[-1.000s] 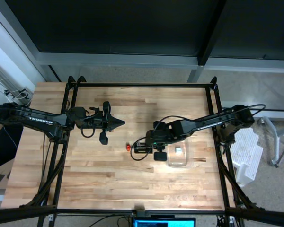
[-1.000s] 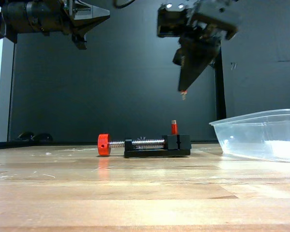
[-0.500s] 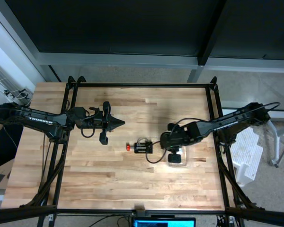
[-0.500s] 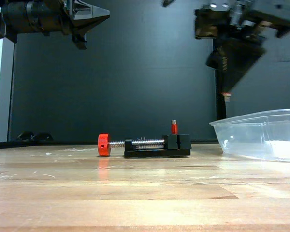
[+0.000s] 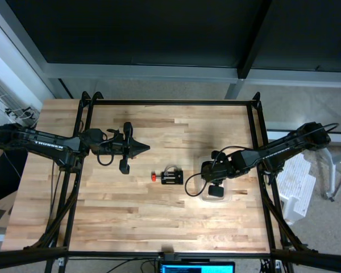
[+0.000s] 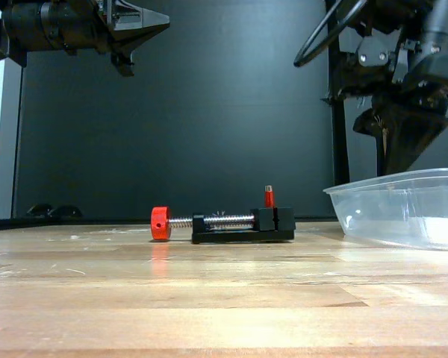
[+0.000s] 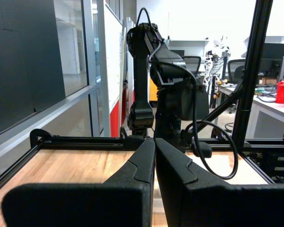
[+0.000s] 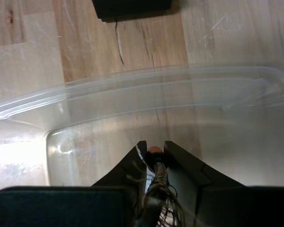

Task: Remove the RCA connector from the receptacle and place in the container

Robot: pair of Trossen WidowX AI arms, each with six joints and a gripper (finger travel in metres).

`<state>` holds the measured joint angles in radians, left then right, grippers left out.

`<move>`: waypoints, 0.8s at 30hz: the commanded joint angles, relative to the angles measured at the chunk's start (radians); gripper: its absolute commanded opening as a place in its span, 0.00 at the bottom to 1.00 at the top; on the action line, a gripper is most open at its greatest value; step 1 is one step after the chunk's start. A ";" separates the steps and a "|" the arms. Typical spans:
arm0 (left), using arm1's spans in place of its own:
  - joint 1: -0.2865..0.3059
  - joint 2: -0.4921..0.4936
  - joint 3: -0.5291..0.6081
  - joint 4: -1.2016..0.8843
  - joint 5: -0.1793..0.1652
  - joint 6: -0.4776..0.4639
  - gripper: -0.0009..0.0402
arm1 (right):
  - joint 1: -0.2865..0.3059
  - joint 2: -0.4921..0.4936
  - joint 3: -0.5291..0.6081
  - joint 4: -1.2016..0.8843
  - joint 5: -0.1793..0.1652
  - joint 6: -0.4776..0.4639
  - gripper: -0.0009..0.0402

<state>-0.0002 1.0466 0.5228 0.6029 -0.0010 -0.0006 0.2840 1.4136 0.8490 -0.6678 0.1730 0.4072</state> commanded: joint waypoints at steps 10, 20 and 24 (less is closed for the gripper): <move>0.000 0.001 0.000 0.000 0.000 0.000 0.02 | 0.000 0.000 -0.040 0.075 0.003 0.015 0.35; 0.000 0.000 0.000 0.000 0.000 0.000 0.02 | -0.008 -0.040 0.014 0.030 -0.001 0.015 0.43; 0.000 0.001 0.000 0.000 0.000 0.000 0.02 | -0.031 -0.056 0.081 -0.040 -0.002 0.004 0.44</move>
<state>-0.0002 1.0466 0.5228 0.6029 -0.0010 -0.0002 0.2619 1.3621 0.9092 -0.6884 0.1722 0.4202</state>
